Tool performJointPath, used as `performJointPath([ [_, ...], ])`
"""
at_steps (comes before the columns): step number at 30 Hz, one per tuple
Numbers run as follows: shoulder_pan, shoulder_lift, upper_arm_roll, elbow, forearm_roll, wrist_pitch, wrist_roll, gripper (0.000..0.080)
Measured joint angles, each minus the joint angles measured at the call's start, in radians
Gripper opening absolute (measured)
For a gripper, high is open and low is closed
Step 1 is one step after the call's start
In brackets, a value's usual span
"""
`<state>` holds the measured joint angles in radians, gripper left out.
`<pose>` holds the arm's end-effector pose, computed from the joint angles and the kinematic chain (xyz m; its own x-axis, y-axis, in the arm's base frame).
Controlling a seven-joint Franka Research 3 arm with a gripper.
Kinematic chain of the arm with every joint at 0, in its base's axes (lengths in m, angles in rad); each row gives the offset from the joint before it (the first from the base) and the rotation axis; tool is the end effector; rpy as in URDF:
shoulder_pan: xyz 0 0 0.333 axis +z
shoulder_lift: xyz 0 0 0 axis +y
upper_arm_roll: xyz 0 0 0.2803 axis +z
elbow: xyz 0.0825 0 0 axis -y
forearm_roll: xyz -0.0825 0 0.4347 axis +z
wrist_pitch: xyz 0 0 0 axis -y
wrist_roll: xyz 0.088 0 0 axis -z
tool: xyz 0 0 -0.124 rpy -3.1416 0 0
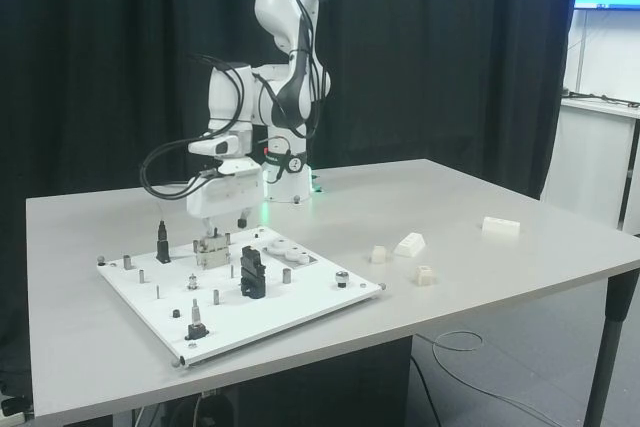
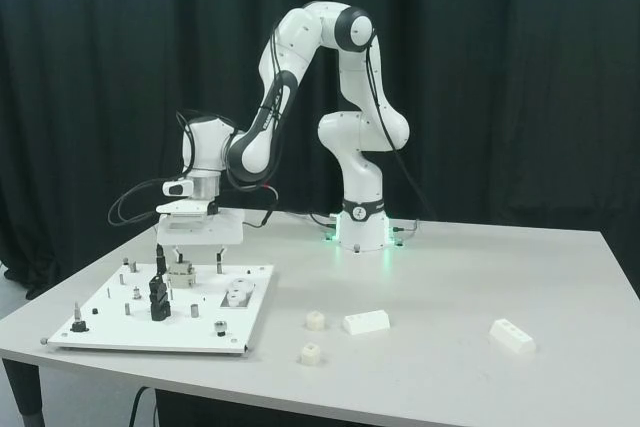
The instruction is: Insert waterproof.
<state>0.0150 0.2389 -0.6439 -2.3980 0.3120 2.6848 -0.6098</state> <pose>0.4142 -0.3336 0.1524 0.9588 -0.2644 0.1039 -0.2699 -0.9619 0.0434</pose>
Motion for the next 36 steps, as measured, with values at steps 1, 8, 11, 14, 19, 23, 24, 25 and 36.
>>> performJointPath([
  [1,0.0,0.003,0.001,0.0,0.003,0.004,-0.001,0.08],
  [8,0.0,0.013,0.006,0.0,0.015,0.021,-0.008,0.08],
  [11,0.0,0.008,0.006,0.0,0.015,0.015,-0.008,0.08],
  [14,0.003,-0.005,0.008,-0.001,0.015,-0.014,-0.008,0.08],
  [19,0.009,-0.034,0.008,-0.002,0.013,-0.064,-0.008,0.08],
  [23,0.009,-0.051,0.007,-0.003,0.007,-0.08,-0.008,0.08],
  [24,0.009,-0.053,0.007,-0.002,0.004,-0.081,-0.008,0.08],
  [25,0.009,-0.055,0.006,-0.002,0.0,-0.081,-0.008,0.08],
  [36,0.009,-0.058,0.0,0.016,-0.038,-0.079,-0.008,0.08],
])
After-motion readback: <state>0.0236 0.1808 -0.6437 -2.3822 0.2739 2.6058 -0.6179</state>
